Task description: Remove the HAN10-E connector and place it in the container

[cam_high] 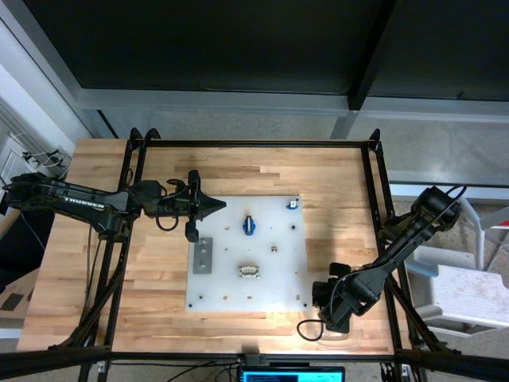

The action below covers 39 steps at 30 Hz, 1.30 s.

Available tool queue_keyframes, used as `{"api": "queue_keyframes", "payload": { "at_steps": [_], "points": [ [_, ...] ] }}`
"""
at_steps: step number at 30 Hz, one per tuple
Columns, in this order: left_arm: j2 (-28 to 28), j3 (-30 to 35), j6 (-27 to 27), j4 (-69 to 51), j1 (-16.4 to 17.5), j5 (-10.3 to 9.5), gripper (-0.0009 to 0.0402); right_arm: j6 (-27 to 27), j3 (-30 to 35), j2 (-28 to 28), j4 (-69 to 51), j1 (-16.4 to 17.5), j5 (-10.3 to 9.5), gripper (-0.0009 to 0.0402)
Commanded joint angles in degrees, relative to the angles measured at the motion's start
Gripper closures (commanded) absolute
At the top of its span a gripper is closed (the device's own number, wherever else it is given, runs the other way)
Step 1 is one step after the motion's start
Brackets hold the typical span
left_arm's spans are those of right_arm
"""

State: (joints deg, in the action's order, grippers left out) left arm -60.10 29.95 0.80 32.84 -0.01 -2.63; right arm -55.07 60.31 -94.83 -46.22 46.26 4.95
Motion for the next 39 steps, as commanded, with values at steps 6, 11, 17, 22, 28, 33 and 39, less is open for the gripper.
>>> {"api": "queue_keyframes", "payload": {
  "at_steps": [6, 11, 17, 22, 28, 33, 39],
  "points": [
    [0.00, 0.00, 0.00, 0.00, 0.02, 0.00, 0.0393, 0.00, -1.05, -0.09, 0.76, 0.31, -0.02, 0.0377],
    [0.00, 0.00, 0.00, 0.00, 0.00, 0.00, 0.0393, 0.04, -1.05, -0.09, 1.75, 0.31, 0.02, 0.0324],
    [0.00, 0.00, 0.00, 0.00, 0.02, 0.00, 0.0393, 0.02, -1.05, -0.09, 2.14, 0.28, 0.11, 0.0239],
    [0.00, 0.00, 0.00, 0.00, 0.02, 0.00, 0.0393, 0.00, -1.05, 0.42, 2.51, 0.31, 0.04, 0.0180],
    [0.00, 0.00, 0.00, 0.00, 0.02, 0.00, 0.0393, 0.02, -1.05, 1.92, 2.47, 0.28, 0.09, 0.0143],
    [0.00, 0.00, 0.00, 0.00, 0.02, 0.00, 0.0393, 0.02, -1.05, 3.34, 2.10, 0.35, 0.02, 0.0139],
    [-0.02, 0.00, 0.00, 0.00, 0.02, 0.00, 0.0393, 0.00, -1.05, 6.73, 1.05, 0.39, 0.02, 0.0141]
  ]
}}
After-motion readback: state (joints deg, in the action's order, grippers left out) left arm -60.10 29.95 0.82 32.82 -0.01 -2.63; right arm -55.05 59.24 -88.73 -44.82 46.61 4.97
